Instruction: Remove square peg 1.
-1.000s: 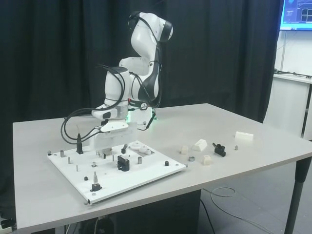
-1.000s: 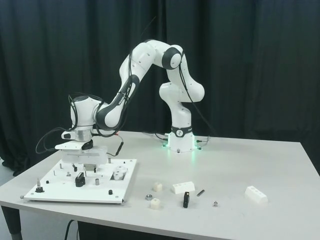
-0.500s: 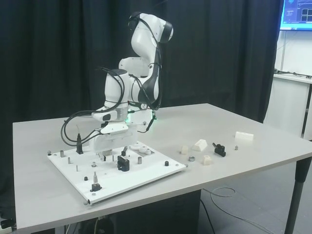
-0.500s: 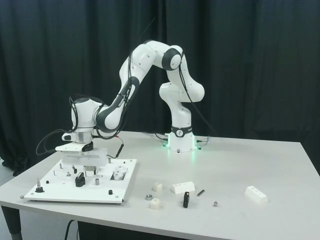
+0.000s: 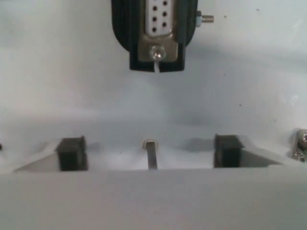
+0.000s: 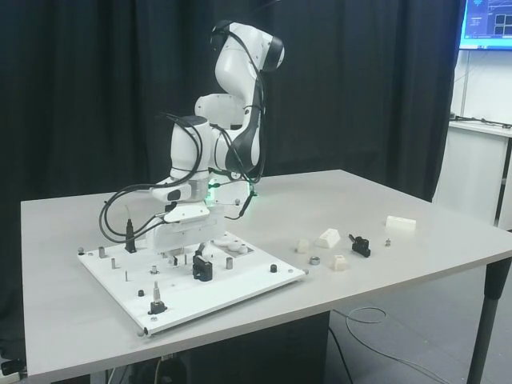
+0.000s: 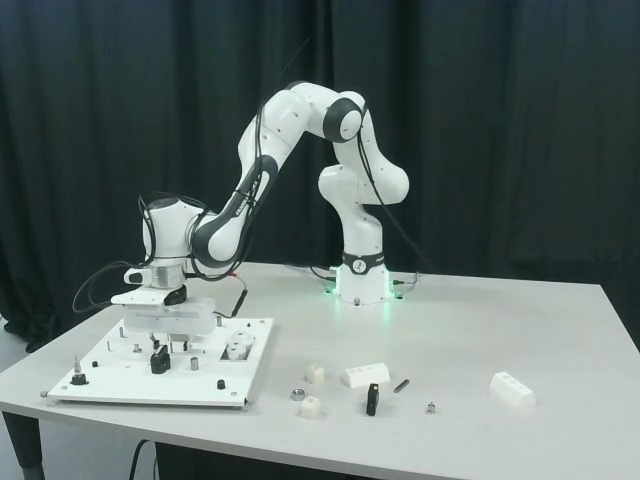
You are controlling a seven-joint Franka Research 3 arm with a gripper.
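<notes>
The claw (image 5: 150, 153) is open. In the wrist view its two black fingertips (image 5: 72, 153) stand wide apart, and a thin grey peg (image 5: 151, 154) with a squarish top rises midway between them, touched by neither. This looks to be square peg 1, seated upright in the white board (image 5: 57, 86). Just beyond the claw's tips a black holder carrying a grey multi-pin connector (image 5: 156, 28) stands on the same board. Off to one side of the claw, past one fingertip, a small screw head (image 5: 301, 143) shows at the frame's edge.

Neither room camera shows any of that. From the first room view the claw (image 6: 184, 244) is low over the board (image 6: 240, 288), and the wrist's white body and looping black cable (image 6: 120, 200) hide the peg and the finger gap. A black fixture (image 6: 202, 268) sits on the board just in front of the claw, towards the camera.

The room views do show the wider layout. In the second room view the white arm (image 7: 300, 110) arches from its base, where a green light (image 7: 335, 290) glows, down to the claw (image 7: 168, 335) over the board (image 7: 120, 390). Well away from the claw, loose parts lie on the grey table (image 7: 500, 320): small white blocks (image 7: 365, 375), a larger white block (image 7: 512, 388) farthest out, and a black clip (image 7: 372, 398). The first room view shows the same scatter from another side — white blocks (image 6: 326, 238) and the black clip (image 6: 359, 245) near the table's front edge (image 6: 416, 276).
</notes>
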